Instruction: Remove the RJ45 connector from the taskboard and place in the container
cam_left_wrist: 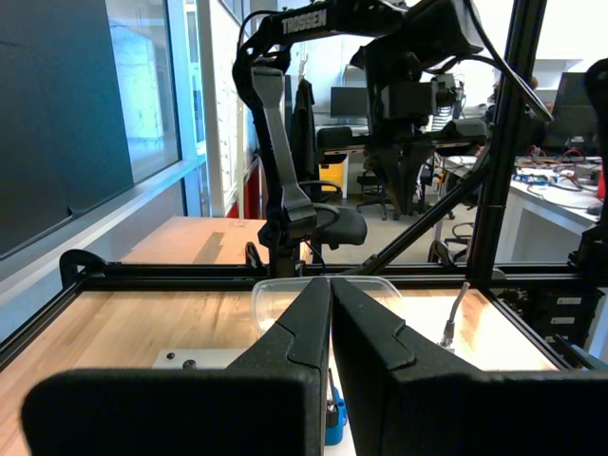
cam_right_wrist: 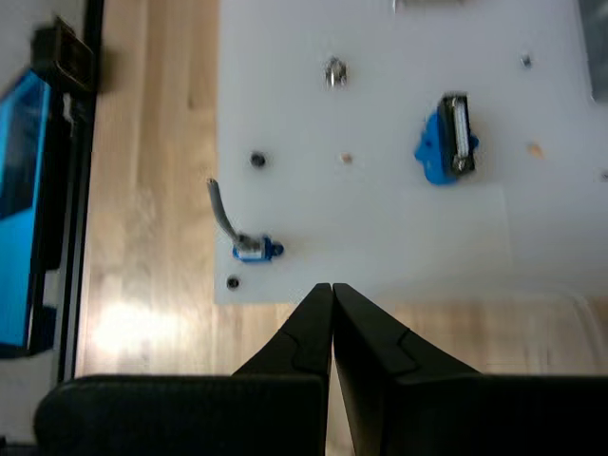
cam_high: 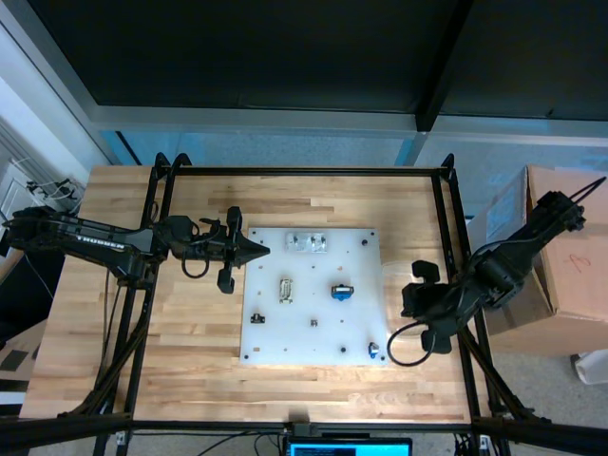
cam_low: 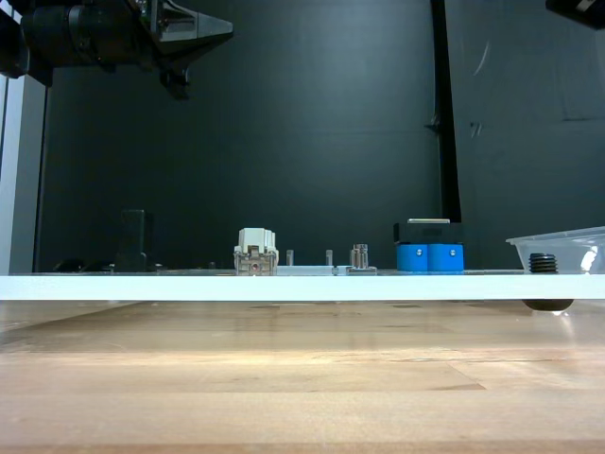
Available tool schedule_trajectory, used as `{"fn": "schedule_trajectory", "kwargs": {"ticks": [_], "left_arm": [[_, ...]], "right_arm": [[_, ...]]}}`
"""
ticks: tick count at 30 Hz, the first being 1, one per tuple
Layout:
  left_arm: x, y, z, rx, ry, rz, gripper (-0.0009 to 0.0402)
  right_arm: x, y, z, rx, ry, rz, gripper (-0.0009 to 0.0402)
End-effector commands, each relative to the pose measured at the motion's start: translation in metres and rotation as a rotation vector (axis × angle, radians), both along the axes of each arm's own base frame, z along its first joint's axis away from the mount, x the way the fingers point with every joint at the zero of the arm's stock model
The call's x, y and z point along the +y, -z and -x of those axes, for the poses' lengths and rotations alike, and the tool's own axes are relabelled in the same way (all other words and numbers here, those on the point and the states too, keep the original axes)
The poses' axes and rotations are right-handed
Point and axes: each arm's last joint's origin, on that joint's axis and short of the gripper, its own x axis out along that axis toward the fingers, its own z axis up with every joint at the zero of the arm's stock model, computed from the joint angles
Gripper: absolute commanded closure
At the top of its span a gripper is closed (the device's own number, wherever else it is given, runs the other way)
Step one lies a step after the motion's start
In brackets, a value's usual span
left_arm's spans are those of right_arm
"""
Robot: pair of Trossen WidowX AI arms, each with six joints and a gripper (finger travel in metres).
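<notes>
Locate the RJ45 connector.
In the high view the small blue RJ45 connector sits at the white taskboard's near right corner, near the right gripper; the left gripper hovers at its left edge.

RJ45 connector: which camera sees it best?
Right wrist view: RJ45 connector sits on the taskboard beyond the right gripper. High view shows it tiny; left wrist view, past the left gripper, only its cable; low view, none.

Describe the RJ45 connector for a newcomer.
The left gripper hangs over the left edge of the white taskboard, the right gripper off its right edge. At the board's near right corner sits the RJ45 connector: small, blue, the only part with a grey cable.
</notes>
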Motion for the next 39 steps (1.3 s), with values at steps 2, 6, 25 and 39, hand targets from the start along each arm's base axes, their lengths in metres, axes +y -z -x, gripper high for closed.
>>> {"fn": "schedule_trajectory", "kwargs": {"ticks": [2,6,25,39], "left_arm": [[0.0,0.0,0.0,0.0,0.0,0.0,0.0393],[0.0,0.0,0.0,0.0,0.0,0.0,0.0393],[0.0,0.0,0.0,0.0,0.0,0.0,0.0393],[0.0,0.0,0.0,0.0,0.0,0.0,0.0393]], "right_arm": [[0.009,-0.004,-0.007,0.114,-0.001,-0.007,0.0393],[0.014,-0.003,-0.014,0.165,0.014,0.029,0.0393],[0.04,0.026,-0.046,0.301,0.016,0.096,0.0268],[0.052,0.044,-0.062,0.299,0.025,0.12,0.0187]]}}
